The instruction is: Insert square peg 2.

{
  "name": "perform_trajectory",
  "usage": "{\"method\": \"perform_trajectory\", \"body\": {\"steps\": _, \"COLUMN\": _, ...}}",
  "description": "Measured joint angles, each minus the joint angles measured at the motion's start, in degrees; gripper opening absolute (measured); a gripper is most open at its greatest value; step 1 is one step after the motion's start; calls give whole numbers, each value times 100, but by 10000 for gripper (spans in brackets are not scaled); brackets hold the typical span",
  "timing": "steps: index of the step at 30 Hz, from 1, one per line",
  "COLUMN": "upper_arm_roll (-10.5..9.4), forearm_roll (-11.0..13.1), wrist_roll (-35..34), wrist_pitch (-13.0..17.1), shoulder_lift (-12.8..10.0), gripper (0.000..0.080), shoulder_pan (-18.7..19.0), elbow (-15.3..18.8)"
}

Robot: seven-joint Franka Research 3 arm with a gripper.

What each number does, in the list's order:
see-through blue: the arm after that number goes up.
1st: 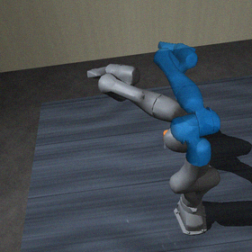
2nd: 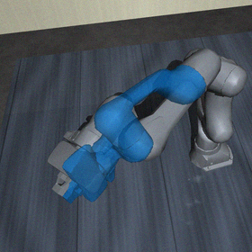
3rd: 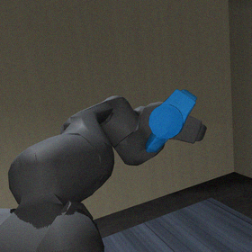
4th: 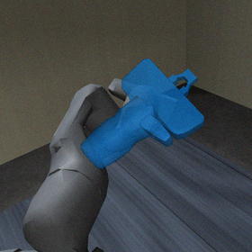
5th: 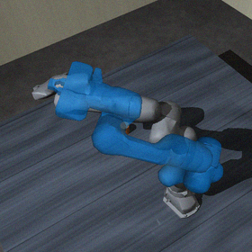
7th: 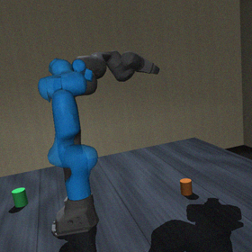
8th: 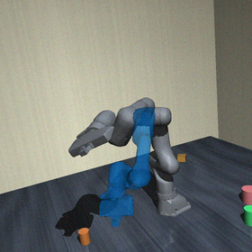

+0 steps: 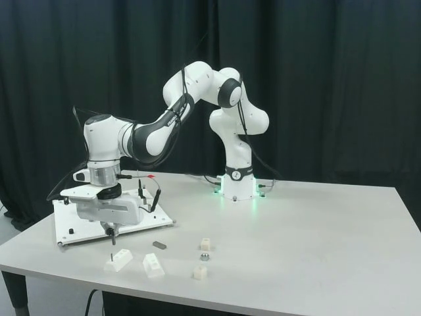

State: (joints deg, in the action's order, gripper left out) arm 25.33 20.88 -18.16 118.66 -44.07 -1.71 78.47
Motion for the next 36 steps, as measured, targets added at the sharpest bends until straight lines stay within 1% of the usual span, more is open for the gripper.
{"method": "perform_trajectory", "body": {"steps": 4, "upper_arm_roll": 11, "forearm_roll": -33, "wrist_roll": 2, "wrist_pitch": 13, "shoulder_lift": 0, "gripper": 75, "shoulder_pan": 0, "elbow": -7}}
{"method": "perform_trajectory", "body": {"steps": 6, "upper_arm_roll": 21, "forearm_roll": -98, "wrist_roll": 24, "wrist_pitch": 18, "shoulder_lift": 0, "gripper": 75, "shoulder_pan": 0, "elbow": -20}}
{"method": "perform_trajectory", "body": {"steps": 13, "upper_arm_roll": 89, "forearm_roll": -492, "wrist_roll": 229, "wrist_pitch": 55, "shoulder_lift": 6, "gripper": 75, "shoulder_pan": -7, "elbow": -82}}
{"method": "perform_trajectory", "body": {"steps": 20, "upper_arm_roll": 217, "forearm_roll": -881, "wrist_roll": 369, "wrist_pitch": 69, "shoulder_lift": 67, "gripper": 75, "shoulder_pan": -59, "elbow": -83}}
{"method": "perform_trajectory", "body": {"steps": 25, "upper_arm_roll": 222, "forearm_roll": -1141, "wrist_roll": 527, "wrist_pitch": 39, "shoulder_lift": 159, "gripper": 75, "shoulder_pan": -213, "elbow": -63}}
{"method": "perform_trajectory", "body": {"steps": 28, "upper_arm_roll": 223, "forearm_roll": -1256, "wrist_roll": 674, "wrist_pitch": 3, "shoulder_lift": 224, "gripper": 75, "shoulder_pan": -327, "elbow": -41}}
{"method": "perform_trajectory", "body": {"steps": 32, "upper_arm_roll": 223, "forearm_roll": -1334, "wrist_roll": 903, "wrist_pitch": -42, "shoulder_lift": 315, "gripper": 75, "shoulder_pan": -499, "elbow": -6}}
{"method": "perform_trajectory", "body": {"steps": 36, "upper_arm_roll": 233, "forearm_roll": -1363, "wrist_roll": 1206, "wrist_pitch": -68, "shoulder_lift": 401, "gripper": 75, "shoulder_pan": -681, "elbow": 40}}
